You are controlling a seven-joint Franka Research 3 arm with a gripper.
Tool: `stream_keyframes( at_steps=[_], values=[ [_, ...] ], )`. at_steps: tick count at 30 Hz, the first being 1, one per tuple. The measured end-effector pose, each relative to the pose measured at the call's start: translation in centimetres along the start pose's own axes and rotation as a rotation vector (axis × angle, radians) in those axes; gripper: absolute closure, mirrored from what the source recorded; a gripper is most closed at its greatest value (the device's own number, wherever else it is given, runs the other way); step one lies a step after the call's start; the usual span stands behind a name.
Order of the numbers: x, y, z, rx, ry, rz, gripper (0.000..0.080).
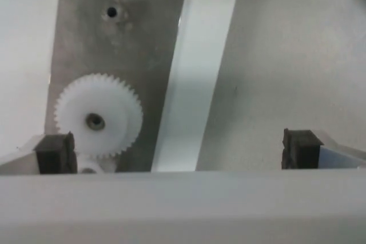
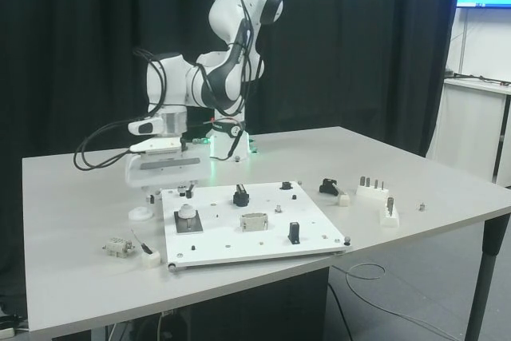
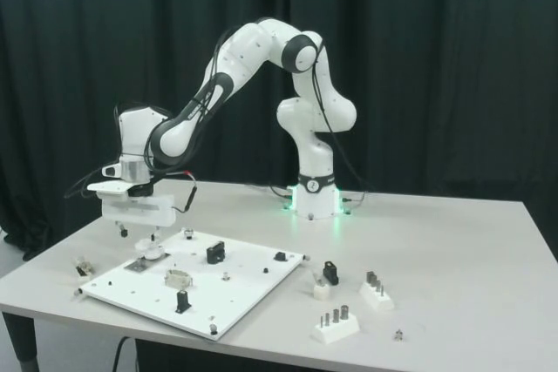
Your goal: Insert medium gear.
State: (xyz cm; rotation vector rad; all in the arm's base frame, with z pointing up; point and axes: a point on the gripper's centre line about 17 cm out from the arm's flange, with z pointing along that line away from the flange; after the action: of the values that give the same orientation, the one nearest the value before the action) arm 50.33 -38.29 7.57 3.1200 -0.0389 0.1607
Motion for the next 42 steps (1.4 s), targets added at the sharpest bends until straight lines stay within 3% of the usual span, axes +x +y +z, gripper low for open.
stream_keyframes(
  at_steps=[28,42],
  values=[
    [-0.9,0.7,1.9,-0.022,-0.023,0.019,0.0003],
    [-0.9,0.7,1.9,-0.023,-0.022,0.019,0.0003]
  ],
)
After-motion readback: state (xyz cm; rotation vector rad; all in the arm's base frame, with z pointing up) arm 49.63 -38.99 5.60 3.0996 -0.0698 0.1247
